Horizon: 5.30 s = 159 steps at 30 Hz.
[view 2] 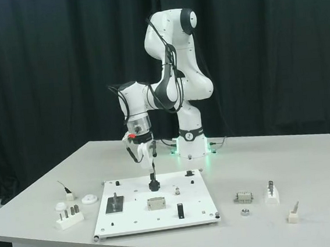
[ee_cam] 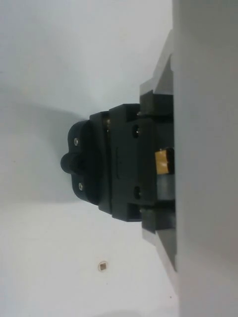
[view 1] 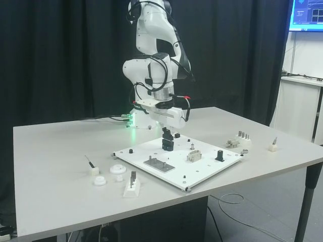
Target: Insert D-SUB.
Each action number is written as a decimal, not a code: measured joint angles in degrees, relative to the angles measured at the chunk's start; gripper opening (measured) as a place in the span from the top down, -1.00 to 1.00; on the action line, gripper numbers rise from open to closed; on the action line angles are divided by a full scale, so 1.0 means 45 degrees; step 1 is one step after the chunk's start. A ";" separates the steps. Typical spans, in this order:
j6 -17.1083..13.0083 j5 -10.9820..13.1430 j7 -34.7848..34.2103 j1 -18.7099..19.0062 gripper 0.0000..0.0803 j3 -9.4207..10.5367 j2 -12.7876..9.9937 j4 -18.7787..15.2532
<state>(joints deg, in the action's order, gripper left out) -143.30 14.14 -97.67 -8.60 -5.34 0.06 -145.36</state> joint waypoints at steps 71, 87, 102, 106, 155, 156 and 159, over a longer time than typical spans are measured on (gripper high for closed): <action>0.0006 0.0520 0.0350 -0.0027 0.06 -0.0114 -0.0005 -0.0018; 0.0051 0.0535 0.0548 -0.0005 0.06 -0.0105 0.0009 -0.0026; 0.0111 0.0534 0.0651 0.0016 0.06 -0.0089 0.0016 -0.0027; 0.0154 0.0534 0.0786 0.0020 0.06 -0.0089 0.0018 -0.0027; 0.0527 0.0541 0.0209 0.0071 0.06 -0.0068 0.0067 -0.0040; 0.0523 0.0540 0.0209 0.0077 0.06 -0.0067 0.0067 -0.0040; 0.0469 0.0531 0.0221 0.0094 0.06 -0.0057 0.0066 -0.0042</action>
<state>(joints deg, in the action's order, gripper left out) -141.19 16.53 -96.67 -8.18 -5.60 0.36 -145.55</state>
